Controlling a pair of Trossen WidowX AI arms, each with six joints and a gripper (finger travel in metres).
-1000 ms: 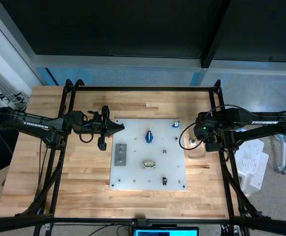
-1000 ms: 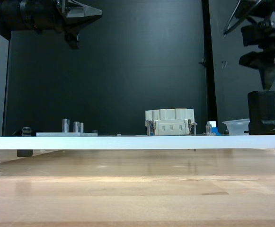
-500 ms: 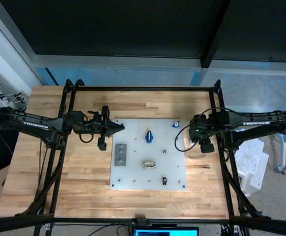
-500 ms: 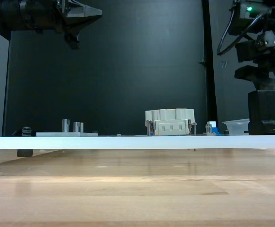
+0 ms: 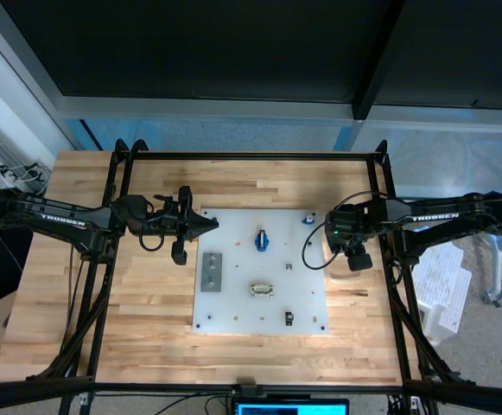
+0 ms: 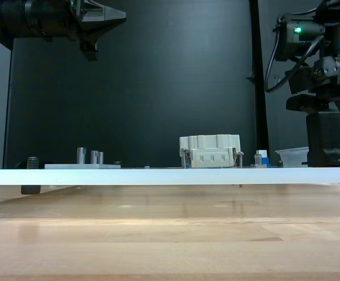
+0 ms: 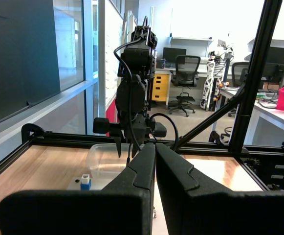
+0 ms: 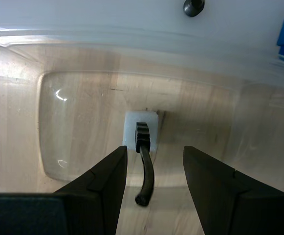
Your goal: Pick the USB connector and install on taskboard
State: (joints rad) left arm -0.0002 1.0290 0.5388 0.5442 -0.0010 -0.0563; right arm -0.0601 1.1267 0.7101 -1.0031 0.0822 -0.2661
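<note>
High view: the left claw (image 5: 209,223) hangs over the far left corner of the taskboard (image 5: 233,316). The right claw (image 5: 347,261) points down over the tray (image 5: 341,278), which sits on the worktop (image 5: 130,303) just off the taskboard's right edge. On the taskboard are the blue part (image 5: 262,240), grey block (image 5: 210,271), beige connector (image 5: 262,290) and black part (image 5: 289,318).

Low view: the left claw is high above the taskboard and well apart from everything on it. The right claw is low at the right, behind the black part, which hides its fingertips. The tray's rim shows beside it.

Left wrist view: the left claw's fingers (image 7: 142,171) are pressed together with nothing between them. Across the taskboard, the right arm reaches down into the tray.

Right wrist view: the right claw's fingers (image 8: 105,178) are spread wide and hold nothing. The USB connector (image 8: 141,131), a white block with a short black lead, lies on the tray floor in the gap between them, touching neither.
</note>
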